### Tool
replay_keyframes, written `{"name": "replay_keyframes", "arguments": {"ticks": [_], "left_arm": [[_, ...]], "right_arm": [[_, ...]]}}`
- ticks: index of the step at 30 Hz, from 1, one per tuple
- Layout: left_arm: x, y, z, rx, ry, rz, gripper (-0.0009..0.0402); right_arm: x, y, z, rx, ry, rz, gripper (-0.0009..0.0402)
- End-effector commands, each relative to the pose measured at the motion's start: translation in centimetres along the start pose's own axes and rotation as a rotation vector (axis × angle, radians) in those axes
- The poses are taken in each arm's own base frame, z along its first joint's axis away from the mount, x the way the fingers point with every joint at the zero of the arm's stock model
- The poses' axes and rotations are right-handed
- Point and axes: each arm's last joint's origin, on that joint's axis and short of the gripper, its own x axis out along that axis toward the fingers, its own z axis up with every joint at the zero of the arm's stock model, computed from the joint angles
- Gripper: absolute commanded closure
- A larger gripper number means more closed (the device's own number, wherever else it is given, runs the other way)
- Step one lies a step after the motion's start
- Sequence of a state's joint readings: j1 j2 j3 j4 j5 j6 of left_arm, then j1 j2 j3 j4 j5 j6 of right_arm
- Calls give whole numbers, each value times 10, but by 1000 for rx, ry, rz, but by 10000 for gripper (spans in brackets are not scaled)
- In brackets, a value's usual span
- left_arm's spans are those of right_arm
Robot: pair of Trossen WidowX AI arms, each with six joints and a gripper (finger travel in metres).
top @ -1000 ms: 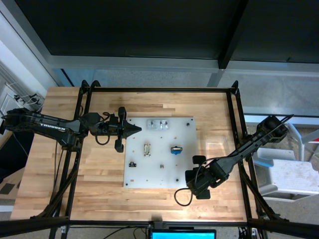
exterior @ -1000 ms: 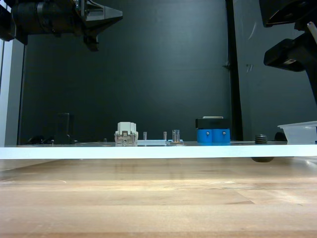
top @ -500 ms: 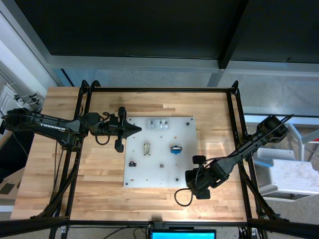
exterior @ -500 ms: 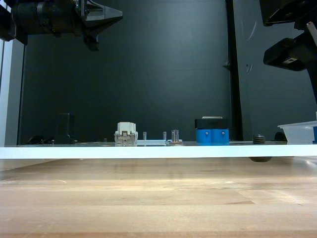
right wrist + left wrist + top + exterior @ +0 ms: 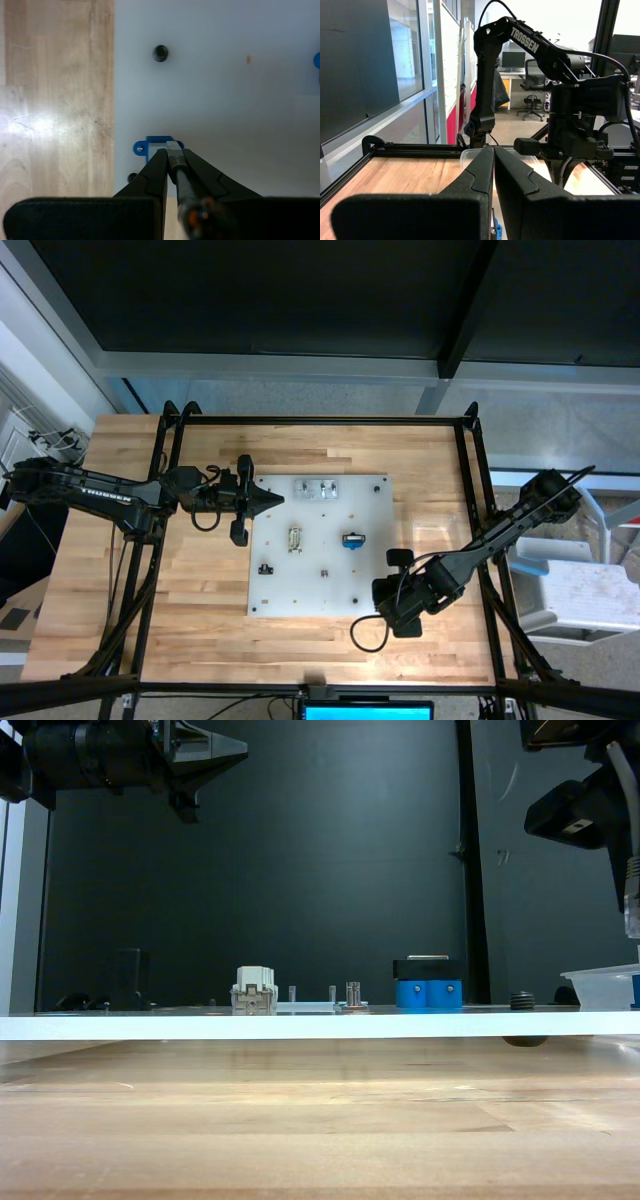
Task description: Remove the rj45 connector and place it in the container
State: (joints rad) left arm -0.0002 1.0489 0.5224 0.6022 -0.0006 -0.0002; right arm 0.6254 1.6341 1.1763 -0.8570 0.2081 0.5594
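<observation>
The right gripper [image 5: 170, 151] has its jaws clenched on the rj45 connector [image 5: 173, 146] — held clear above the white board [image 5: 300, 590], a blue mount [image 5: 156, 141] just beyond its tip. The container [image 5: 436, 527] sits on the desk [image 5: 200, 580] beside the board. The left gripper [image 5: 493, 150] hangs high over the board's left edge — jaws pressed together.

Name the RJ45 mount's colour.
Blue mount, right wrist view, beneath right tool. Left tool hovers above board's edge.

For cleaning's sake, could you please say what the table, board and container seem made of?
Table: wood, visible plank grain. Board: white, matte, probably plastic. Container: clear plastic, see-through. Left tool hangs shut over the board's left edge; right tool holds the rj45 connector above its near right corner.
</observation>
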Motion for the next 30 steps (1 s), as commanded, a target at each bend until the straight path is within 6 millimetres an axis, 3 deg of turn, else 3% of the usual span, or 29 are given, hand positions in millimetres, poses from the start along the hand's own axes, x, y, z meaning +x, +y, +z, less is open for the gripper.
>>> {"name": "replay_keyframes", "arguments": {"ticks": [1, 14, 21, 30], "left_arm": [[0, 0, 0, 0, -1, 0, 392], [0, 0, 0, 0, 0, 0, 392], [0, 0, 0, 0, 0, 0, 392], [0, 0, 0, 0, 0, 0, 392]], "right_arm": [[-6, 0, -1, 8, -2, 22, 393], [-43, -11, -4, 26, -54, 56, 393], [-45, -15, -6, 33, -56, 55, 393], [-39, -38, -23, 101, -22, 42, 393]]}}
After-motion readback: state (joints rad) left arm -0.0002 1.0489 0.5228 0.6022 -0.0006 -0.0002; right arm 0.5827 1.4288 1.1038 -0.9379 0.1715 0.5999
